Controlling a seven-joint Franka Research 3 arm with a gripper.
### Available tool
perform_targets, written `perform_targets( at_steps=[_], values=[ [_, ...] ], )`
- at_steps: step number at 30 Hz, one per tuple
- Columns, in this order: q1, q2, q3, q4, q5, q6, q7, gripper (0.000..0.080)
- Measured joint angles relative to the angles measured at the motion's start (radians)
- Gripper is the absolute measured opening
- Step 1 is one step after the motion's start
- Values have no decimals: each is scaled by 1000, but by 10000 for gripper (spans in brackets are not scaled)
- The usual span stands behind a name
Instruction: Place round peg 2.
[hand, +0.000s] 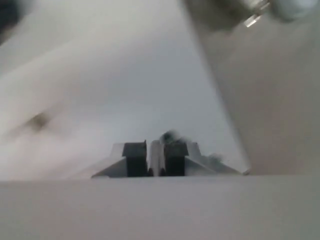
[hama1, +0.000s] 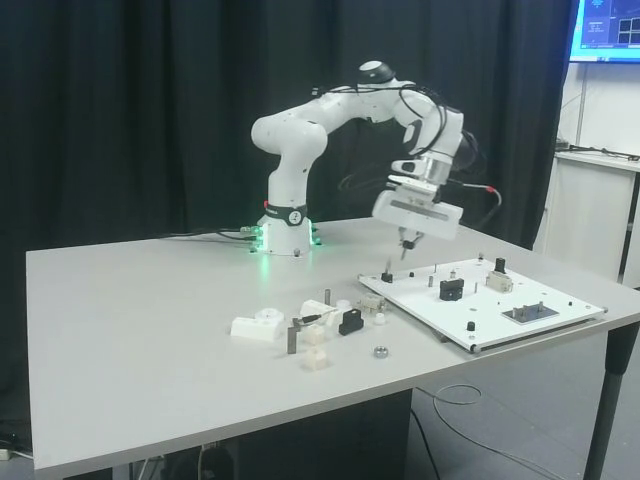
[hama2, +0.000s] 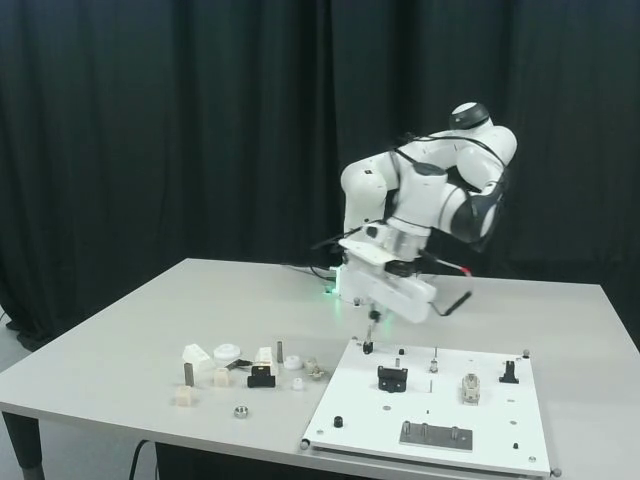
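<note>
The gripper (hama2: 373, 318) hangs tilted over the back edge of the white board (hama2: 480, 440), w/ a thin grey peg (hama2: 373, 325) poking down from betw. the fingertips; the wrist view shows the jaws drawn nearly together on a slim pale bar (hand: 155, 157), so they look clamped on that peg. Peg tip sits just above a small black stub (hama2: 368, 347) near the board's corner, apart from it, not yet seated. Judging by looks: peg prob. metal, stiff, light for the arm, smooth and slippery, so it could twist or slide in the pads if pushed off-axis. Best hold is on the upper shank, leaving the lower end free to enter the hole; that's roughly how it's held now. Not fragile, but a tight fit will jam if it goes in tilted, so it needs straightening to vertical first. Exact target hole: can't tell from here. Loose white and black parts (hama1: 320, 325) lie on the grey table (hama1: 130, 320) beside the board, well apart from the gripper.
</note>
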Motion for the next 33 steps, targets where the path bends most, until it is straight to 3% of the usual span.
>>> perform_targets(
  at_steps=[8, 26, 33],
  values=[
    [-97, 0, -8, -32, 15, 27, -144, 74],
    [-335, 0, -13, -36, 34, 58, -423, 74],
    [-429, 0, -7, -44, 65, 58, -530, 74]
  ],
)
